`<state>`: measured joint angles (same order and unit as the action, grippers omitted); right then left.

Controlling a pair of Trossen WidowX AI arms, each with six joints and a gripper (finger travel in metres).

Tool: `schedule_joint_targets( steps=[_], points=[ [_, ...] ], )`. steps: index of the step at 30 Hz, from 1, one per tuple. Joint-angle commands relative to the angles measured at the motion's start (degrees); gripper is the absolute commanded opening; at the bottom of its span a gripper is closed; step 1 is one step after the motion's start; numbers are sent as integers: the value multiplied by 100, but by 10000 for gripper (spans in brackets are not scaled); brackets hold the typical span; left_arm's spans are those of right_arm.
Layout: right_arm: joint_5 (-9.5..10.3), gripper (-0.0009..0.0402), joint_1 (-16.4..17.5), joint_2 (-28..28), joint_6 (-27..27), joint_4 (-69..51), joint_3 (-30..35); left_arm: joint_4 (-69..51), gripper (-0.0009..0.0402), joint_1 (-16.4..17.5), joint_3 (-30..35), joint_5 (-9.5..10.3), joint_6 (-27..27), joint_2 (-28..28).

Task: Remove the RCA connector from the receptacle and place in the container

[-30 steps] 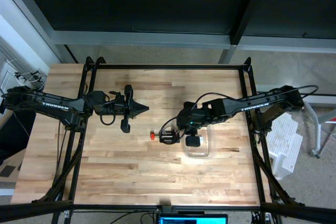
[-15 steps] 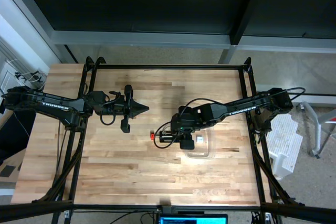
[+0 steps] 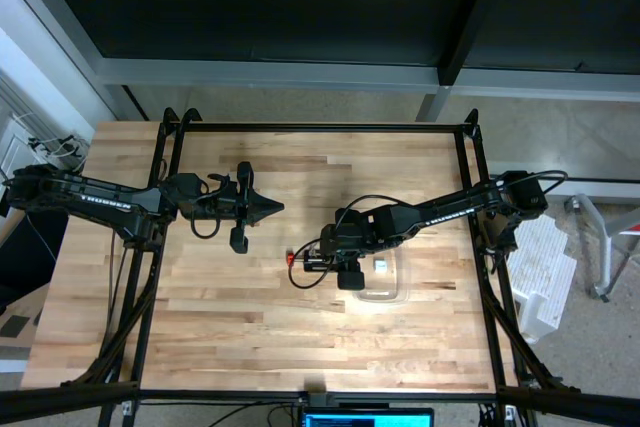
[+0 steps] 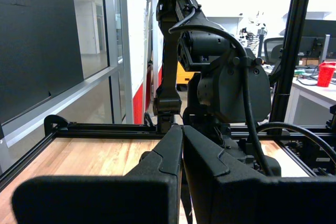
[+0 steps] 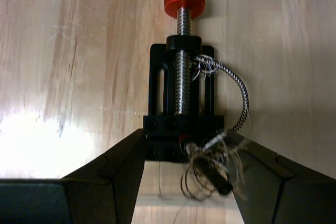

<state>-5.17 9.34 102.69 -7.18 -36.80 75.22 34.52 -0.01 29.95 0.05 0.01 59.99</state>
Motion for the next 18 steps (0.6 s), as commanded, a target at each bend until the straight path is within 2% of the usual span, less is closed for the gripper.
schedule_joint_targets(
  steps=[1,4,18],
  points=[
    [-4,192,4,-2,-11,39,-109,2,0,0,0,-2,-2,2],
    [-131,192,9,17,-50,63,-175,2,0,0,0,-2,-2,2],
    [-131,192,7,17,-46,219,-269,2,0,2,0,-2,-2,2]
  ],
)
